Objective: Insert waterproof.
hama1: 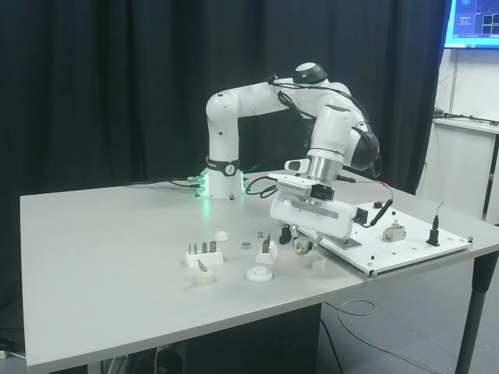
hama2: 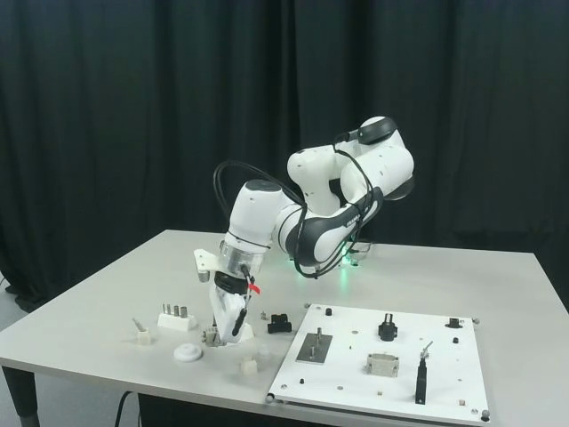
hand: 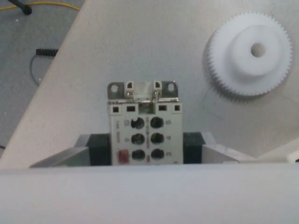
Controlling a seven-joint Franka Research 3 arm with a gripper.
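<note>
The claw (hand: 146,148) was clenched on the waterproof connector (hand: 144,125), its black pads (hand: 99,149) pressed against both sides of the white block, whose face showed six round sockets and a metal bracket along one end. In the first room view the claw (hama1: 300,243) hung low over the grey table (hama1: 101,249), with the connector (hama1: 301,246) held just above the surface and close to the near-left corner of the white board (hama1: 405,248).

Loose parts crowded the spot. A white gear (hand: 250,53) lay flat on the table near the connector; in the room view the same gear (hama1: 259,273) sat just in front of the claw. A small white block (hama1: 318,264) lay between the claw and the board's edge. Further left stood a white holder with upright pins (hama1: 203,252), and in front of it a small white piece (hama1: 204,275) with a peg. A round white cap (hama1: 222,234) and a dark upright piece (hama1: 267,248) sat behind the gear.

On the board, a metal fixture (hama1: 393,232) and a black post (hama1: 434,233) stood well apart from the claw. The table's front edge ran near the gear; the left half of the table lay open. Beyond the edge, a cable (hand: 39,58) lay on the floor.
</note>
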